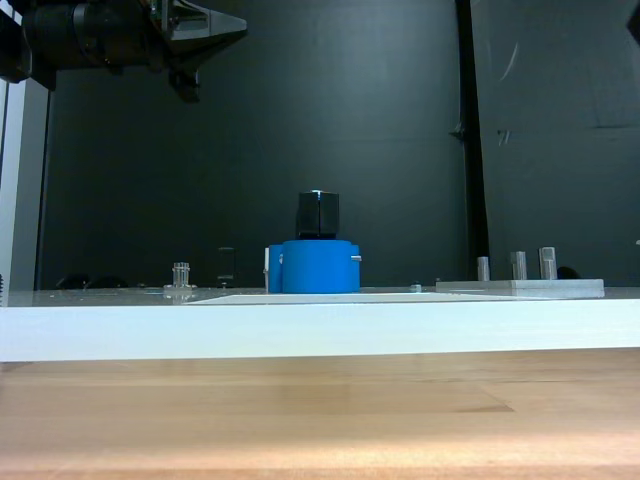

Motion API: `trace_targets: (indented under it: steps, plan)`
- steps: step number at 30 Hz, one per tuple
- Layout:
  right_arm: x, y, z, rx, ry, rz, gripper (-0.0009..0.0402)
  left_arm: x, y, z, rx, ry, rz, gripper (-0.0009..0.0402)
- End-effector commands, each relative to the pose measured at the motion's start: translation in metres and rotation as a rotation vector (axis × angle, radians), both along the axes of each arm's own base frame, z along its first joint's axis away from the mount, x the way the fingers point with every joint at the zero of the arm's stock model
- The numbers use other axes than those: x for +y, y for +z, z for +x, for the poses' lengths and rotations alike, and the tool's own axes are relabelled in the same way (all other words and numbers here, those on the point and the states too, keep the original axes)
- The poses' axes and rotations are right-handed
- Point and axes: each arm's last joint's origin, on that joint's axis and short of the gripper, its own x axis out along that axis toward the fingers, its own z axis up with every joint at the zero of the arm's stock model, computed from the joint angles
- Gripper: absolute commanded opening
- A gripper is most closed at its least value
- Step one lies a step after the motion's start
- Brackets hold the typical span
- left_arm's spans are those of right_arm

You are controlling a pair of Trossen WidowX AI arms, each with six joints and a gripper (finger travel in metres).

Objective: Pick the 16mm cylinder and place it in the container

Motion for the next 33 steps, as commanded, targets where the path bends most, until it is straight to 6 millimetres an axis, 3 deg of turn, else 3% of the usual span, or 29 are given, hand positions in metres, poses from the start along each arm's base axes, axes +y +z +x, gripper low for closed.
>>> trace_targets:
  steps: [1, 23, 33]
  plan:
    - [-0.003, -0.008, -0.004, -0.004, -0.001, 0.037, 0.0032, 0.0, 0.0, 0.0, 0.0, 0.0, 0.0, 0.0]
    - [-0.008, -0.036, -0.015, 0.031, -0.027, 0.138, 0.0034, 0.0, 0.0, 0.0, 0.0, 0.0, 0.0, 0.0]
    - [-0.009, -0.037, -0.015, 0.031, -0.031, 0.135, 0.0108, 0.0, 0.0, 0.0, 0.0, 0.0, 0.0, 0.0]
